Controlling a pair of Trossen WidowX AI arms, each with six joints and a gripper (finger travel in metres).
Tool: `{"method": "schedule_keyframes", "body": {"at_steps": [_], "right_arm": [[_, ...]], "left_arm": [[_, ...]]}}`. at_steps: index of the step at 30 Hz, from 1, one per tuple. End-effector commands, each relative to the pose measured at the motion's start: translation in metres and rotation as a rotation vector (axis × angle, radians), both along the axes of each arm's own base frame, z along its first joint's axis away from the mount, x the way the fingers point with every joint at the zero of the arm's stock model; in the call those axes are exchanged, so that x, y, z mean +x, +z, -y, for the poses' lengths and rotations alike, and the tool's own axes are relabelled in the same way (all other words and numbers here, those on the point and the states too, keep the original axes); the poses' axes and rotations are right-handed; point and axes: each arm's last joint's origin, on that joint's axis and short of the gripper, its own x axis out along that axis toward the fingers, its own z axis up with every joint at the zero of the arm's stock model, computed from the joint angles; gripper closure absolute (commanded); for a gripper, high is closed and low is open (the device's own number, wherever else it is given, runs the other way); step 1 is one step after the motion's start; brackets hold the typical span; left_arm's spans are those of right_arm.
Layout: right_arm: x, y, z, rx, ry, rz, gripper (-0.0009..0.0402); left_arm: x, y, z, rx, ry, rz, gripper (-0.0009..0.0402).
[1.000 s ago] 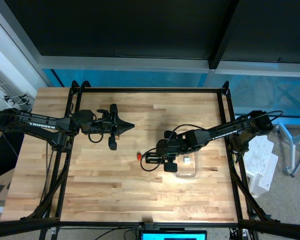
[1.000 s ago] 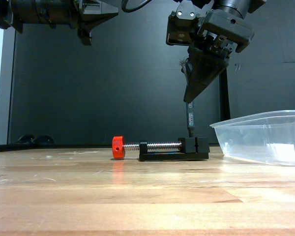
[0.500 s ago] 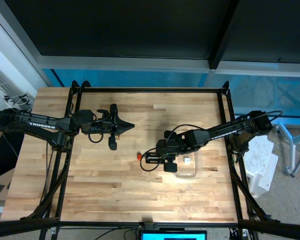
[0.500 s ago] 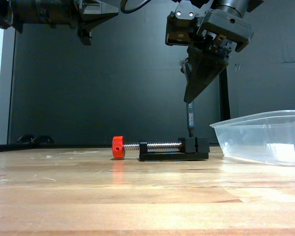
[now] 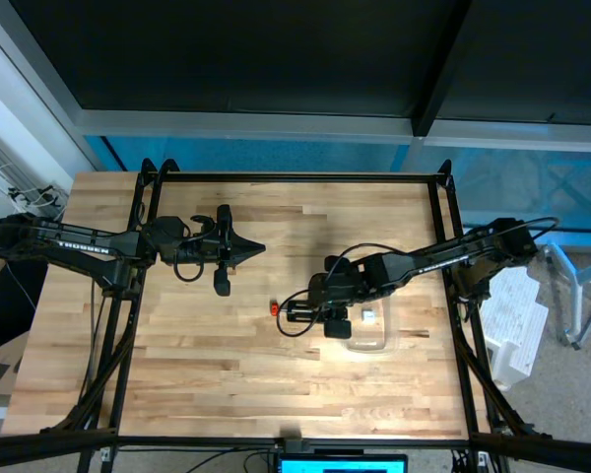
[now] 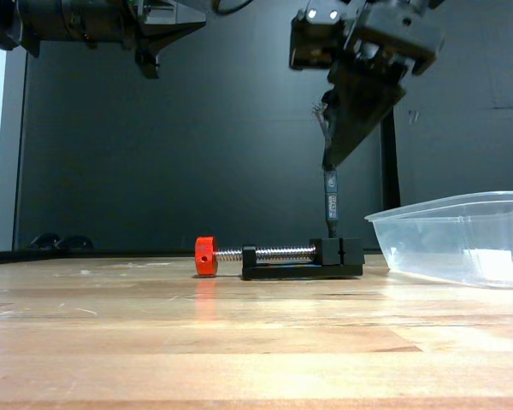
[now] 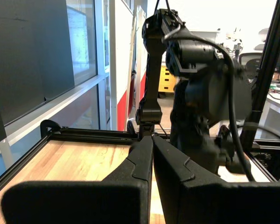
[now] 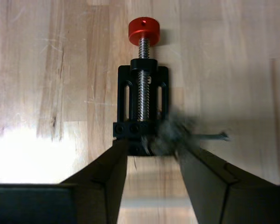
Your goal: Pick the usb-c connector and install on the hub
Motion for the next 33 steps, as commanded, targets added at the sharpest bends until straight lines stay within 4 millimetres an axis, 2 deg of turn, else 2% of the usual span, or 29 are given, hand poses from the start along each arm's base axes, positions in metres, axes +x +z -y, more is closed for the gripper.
{"method": "schedule_keyframes", "body": {"at_steps": [1,6,18,26,33], "right_arm": [[-0.006,0.008,0.001,0.005,-0.013,0.001,0.0213],[-0.015,0.02,0.003,0.014,-0.026,0.015,0.0199],[-0.022,0.028,0.005,0.013,-0.022,0.021,0.0207],[-0.04,0.066,0.025,0.004,-0.035,0.22,0.0268],[-0.062,0.085,0.041,-0.003,-0.051,0.412,0.0339]], "left_arm": [[0.0,0.0,0.0,0.0,0.0,0.001,0.0393],[0.0,0.0,0.0,0.0,0.0,0.001,0.0393],[0.0,0.0,0.0,0.0,0.0,0.0,0.0393],[0.0,0.0,0.0,0.0,0.0,-0.001,0.0393],[0.0,0.0,0.0,0.0,0.0,0.0,0.0393]]}}
